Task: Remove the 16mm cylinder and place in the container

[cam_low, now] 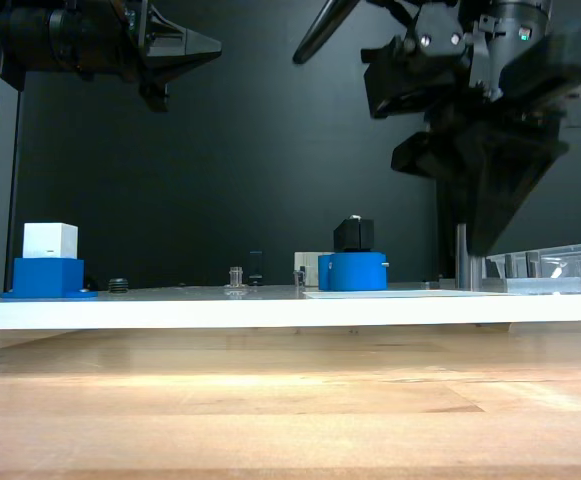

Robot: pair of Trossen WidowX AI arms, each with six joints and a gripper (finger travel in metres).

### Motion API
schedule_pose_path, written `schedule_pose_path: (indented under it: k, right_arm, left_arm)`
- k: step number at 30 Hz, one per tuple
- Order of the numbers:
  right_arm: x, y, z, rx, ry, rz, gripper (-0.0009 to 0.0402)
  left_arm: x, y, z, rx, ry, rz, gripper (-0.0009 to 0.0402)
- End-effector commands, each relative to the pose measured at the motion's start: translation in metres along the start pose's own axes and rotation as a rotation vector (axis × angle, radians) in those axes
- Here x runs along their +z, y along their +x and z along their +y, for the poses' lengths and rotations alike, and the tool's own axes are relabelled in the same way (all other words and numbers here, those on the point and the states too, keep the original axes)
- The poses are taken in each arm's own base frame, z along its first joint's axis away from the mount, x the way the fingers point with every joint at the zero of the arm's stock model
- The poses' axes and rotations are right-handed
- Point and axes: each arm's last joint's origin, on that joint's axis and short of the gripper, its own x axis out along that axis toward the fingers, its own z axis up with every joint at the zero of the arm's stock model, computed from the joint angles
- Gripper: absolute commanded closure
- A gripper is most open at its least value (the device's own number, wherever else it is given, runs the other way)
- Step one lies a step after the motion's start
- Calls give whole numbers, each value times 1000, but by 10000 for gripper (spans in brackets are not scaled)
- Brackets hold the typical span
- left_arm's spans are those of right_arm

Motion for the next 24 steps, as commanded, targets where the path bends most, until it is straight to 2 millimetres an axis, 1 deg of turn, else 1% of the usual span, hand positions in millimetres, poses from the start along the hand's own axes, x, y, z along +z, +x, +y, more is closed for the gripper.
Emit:
schedule_pose_path:
  k: [1,14,24]
  right_arm:
    - [-1,-11,-2,1,7,-23,391]
    - [-11,-60,-11,20,23,-117,391]
    - [-22,-85,-23,16,45,-143,392]
  left_arm:
    - [0,0,0,0,0,0,393]
    - [0,0,0,0,0,0,393]
    - [0,0,0,0,0,0,393]
